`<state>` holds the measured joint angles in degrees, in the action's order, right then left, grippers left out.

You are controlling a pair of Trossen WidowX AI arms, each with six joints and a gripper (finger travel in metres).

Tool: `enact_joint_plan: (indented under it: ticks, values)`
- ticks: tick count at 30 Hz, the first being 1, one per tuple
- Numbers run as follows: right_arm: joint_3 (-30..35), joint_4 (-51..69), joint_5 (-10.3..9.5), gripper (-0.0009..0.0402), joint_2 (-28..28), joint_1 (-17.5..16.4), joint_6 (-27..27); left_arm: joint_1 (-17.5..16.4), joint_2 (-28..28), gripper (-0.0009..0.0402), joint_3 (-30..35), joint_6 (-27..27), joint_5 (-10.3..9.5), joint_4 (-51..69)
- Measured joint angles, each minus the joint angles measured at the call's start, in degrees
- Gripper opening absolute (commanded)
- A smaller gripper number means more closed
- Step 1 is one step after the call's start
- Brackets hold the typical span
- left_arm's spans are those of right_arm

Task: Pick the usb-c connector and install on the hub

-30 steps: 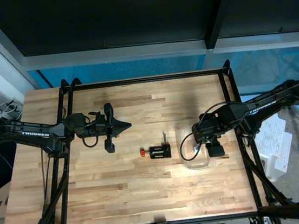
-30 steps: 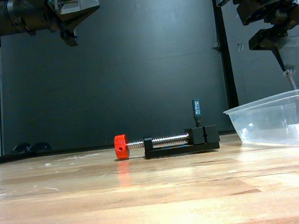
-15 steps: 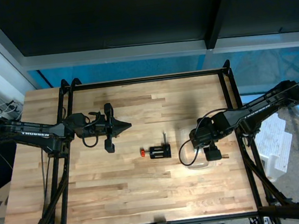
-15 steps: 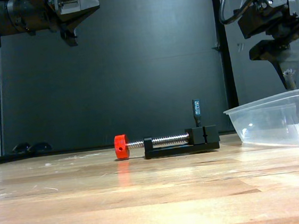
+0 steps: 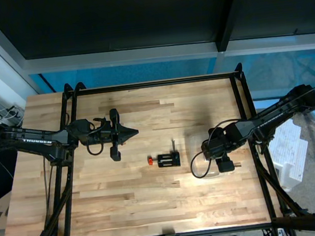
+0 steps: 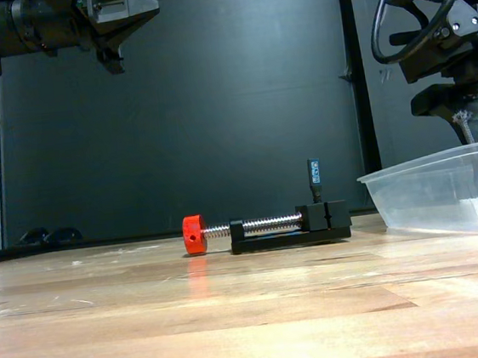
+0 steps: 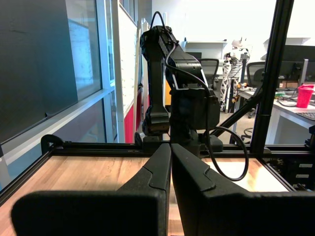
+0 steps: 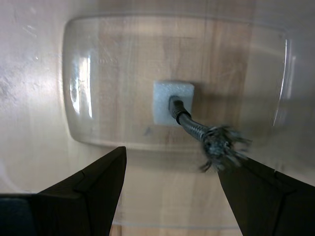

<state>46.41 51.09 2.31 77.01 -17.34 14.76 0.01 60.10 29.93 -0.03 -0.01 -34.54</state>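
Status: early, pick not yet made. The usb-c connector (image 8: 175, 105) sits plug-down in a small pale foam square (image 8: 165, 93) on the floor of the clear tray (image 6: 411, 186). A short braided lead (image 8: 194, 129) rises from it to a frayed end (image 8: 219, 145). Nothing grips it.

The hub (image 6: 288, 225) lies flat on the surface (image 5: 127, 202) with nothing plugged into it. Its red knob (image 6: 193, 234) points away from the tray. Its thin stem (image 6: 314, 175) stands up at the end nearer the tray. The tray sits near the hub, off that stem end, not touching it.

Left to do, by my reading: close on the connector or its lead, lift it out of the tray, carry it to the hub, seat it. That is essentially the whole task.

Right gripper (image 8: 171, 162): hangs over the tray on the hub's stem side, pointing straight down, fingers spread wide. The right wrist view shows both fingers flanking the frayed end, apart from it. In the low view the fingertips are about level with the top of the lead, above the tray rim. The arm reaches in with its elbow bent and a cable loop hanging toward the hub.

Left gripper (image 7: 170, 147): parked high, well apart from the hub on its knob side, fingers pressed together and empty, pointing level across the surface.
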Motion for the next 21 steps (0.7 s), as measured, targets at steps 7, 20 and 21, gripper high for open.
enact_joint_plan:
  ticks: [7,20,21]
  values:
    - [-1.1,-0.9,1.14,0.0251,0.0,-0.2,1.5,0.0,0.0,0.0000,0.0,0.0,0.00,0.0]
    - [-1.4,-1.9,1.16,0.0251,0.0,-0.3,1.5,0.0,0.0,0.0000,0.0,0.0,-0.02,0.0]
    - [-1.4,-2.0,1.16,0.0251,0.0,-0.3,1.5,0.0,0.0,0.0000,0.0,0.0,0.00,0.0]
